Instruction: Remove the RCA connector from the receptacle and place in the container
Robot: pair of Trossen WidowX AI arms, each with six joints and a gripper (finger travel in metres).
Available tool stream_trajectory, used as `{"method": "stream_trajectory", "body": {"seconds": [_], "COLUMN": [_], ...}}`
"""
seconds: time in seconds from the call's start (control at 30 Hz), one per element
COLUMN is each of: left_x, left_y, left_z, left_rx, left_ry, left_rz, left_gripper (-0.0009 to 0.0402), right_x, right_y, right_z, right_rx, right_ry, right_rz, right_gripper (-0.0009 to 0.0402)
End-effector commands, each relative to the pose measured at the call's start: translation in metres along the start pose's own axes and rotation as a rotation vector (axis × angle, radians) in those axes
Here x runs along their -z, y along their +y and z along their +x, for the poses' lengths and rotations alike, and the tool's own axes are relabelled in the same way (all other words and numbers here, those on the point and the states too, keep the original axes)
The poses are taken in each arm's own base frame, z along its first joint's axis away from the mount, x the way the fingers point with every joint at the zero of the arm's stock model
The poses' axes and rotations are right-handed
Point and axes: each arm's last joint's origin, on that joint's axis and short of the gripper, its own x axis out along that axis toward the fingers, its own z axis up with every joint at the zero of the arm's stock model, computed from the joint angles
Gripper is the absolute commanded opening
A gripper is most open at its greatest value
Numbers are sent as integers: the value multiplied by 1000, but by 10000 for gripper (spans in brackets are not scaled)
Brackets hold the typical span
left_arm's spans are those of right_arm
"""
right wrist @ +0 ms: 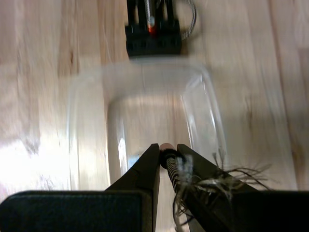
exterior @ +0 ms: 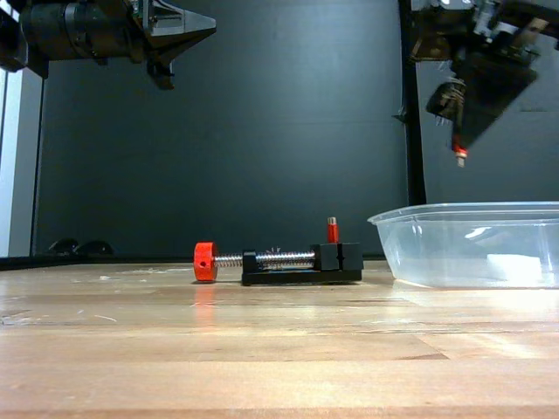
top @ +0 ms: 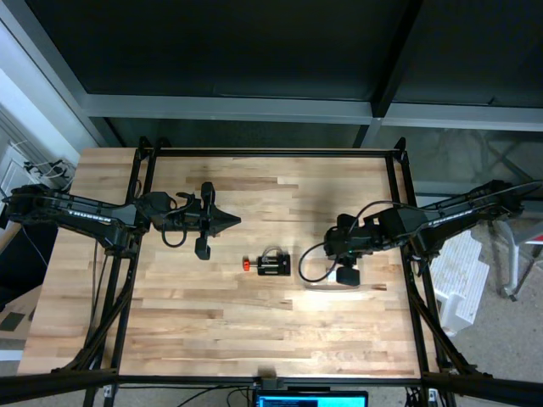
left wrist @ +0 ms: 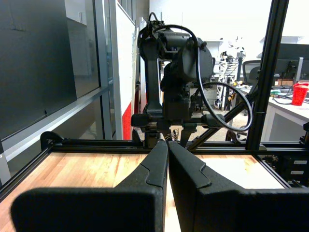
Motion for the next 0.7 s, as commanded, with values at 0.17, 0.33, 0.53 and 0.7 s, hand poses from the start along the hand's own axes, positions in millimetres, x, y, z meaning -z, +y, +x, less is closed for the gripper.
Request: {"method": "stream_trajectory", "body": {"seconds": [0.17,0.33,0.53,0.7], "left_x": [0,0,0,0], "left_y": [0,0,0,0], "left_z": [0,0,0,0], "left_rx": [0,0,0,0], "left_ry": [0,0,0,0], "left_rz": [0,0,0,0], "left_gripper": [0,0,0,0], "right_x": [21,28,28,28], "right_y": [-3,-4,-4,-3], "right_z": [6,10,10,10], "right_rx": [40,53,52,52], "right_ry": [127,165,164,164], "right_rz": [-2,2,6,5], "right_gripper": [2,20,65,91]}}
